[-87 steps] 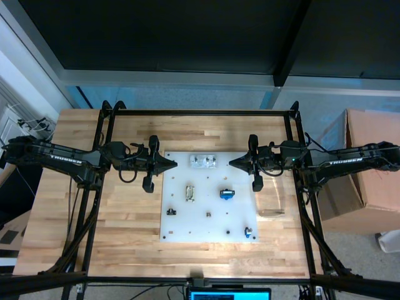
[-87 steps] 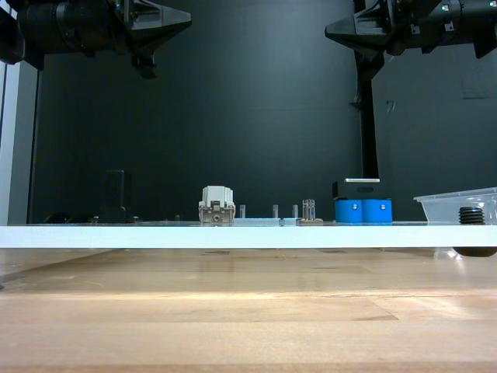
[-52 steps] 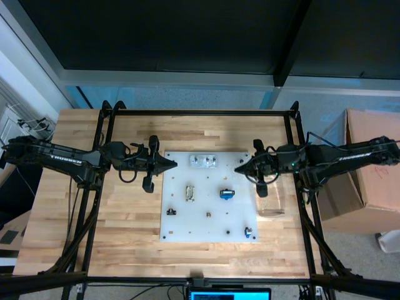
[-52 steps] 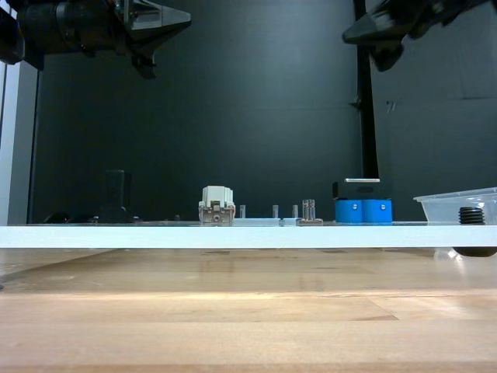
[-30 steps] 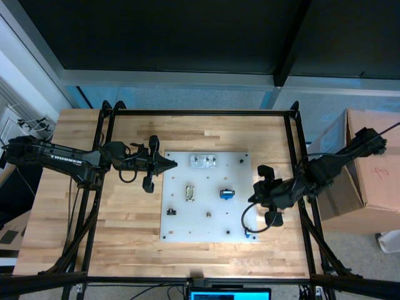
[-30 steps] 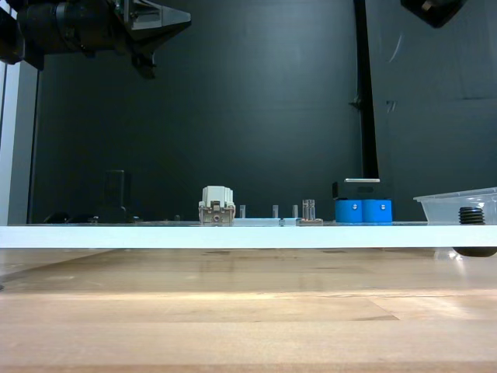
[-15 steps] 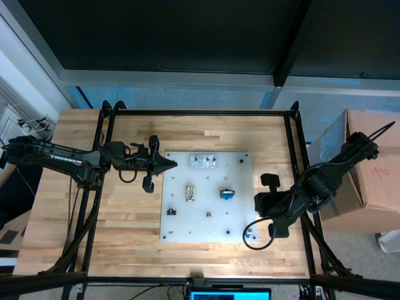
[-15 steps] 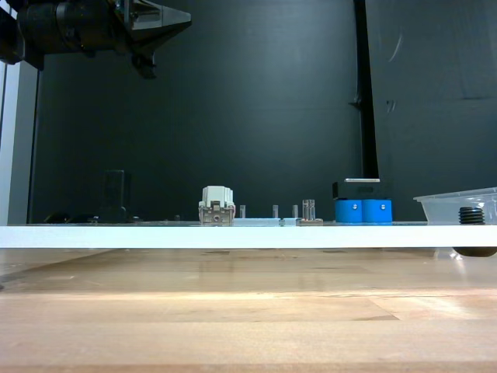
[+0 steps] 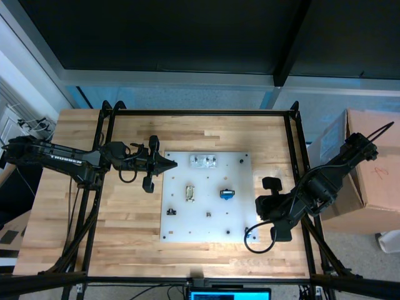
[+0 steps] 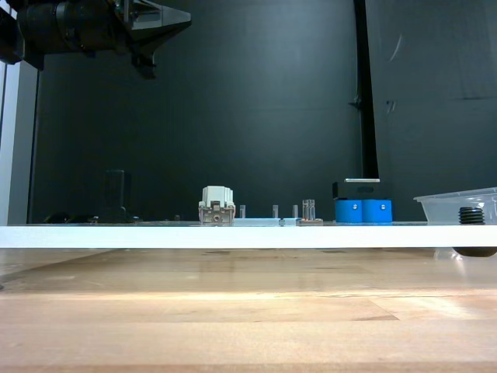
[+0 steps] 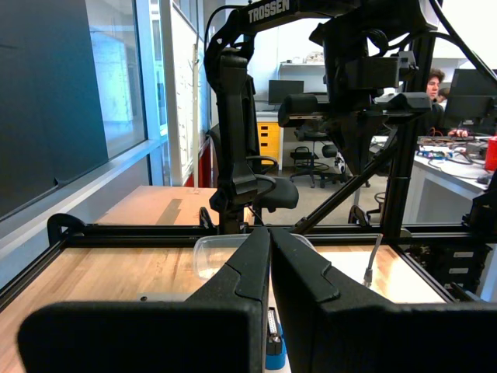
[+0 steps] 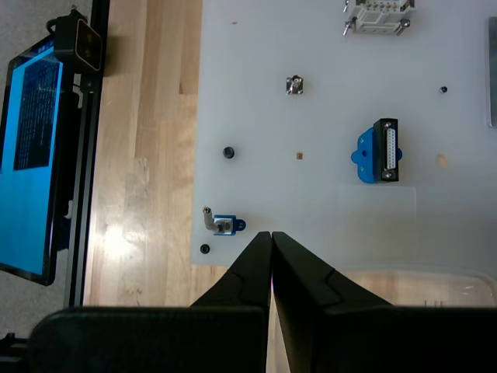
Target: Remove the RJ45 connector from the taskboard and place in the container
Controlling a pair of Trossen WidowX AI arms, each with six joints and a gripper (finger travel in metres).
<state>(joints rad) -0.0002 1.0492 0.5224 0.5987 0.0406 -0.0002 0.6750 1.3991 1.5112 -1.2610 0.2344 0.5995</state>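
Note:
The RJ45 connector (image 12: 221,224) sits in its small blue seat at the near right corner of the white taskboard (image 9: 206,215), and nothing holds it; it also shows in the high view (image 9: 249,235). My right gripper (image 12: 271,234) hangs high over that corner, shut and empty, pointing down at the board's edge just beside the connector. In the high view the right gripper (image 9: 262,211) partly covers the clear container (image 12: 435,273). My left gripper (image 9: 170,164) hovers shut and empty at the board's left edge, high up in the low view (image 10: 177,15).
On the board stand a blue D-sub block (image 12: 378,161), a grey multi-pin housing (image 9: 190,193) and a small round socket (image 12: 293,84). The container (image 10: 458,202) stands right of the board with a black part in it. A screen (image 12: 35,155) lies past the table's near edge.
The right arm swung from the board's far right edge to above its near right corner and rose out of the low view. The left arm and the connector stayed put.

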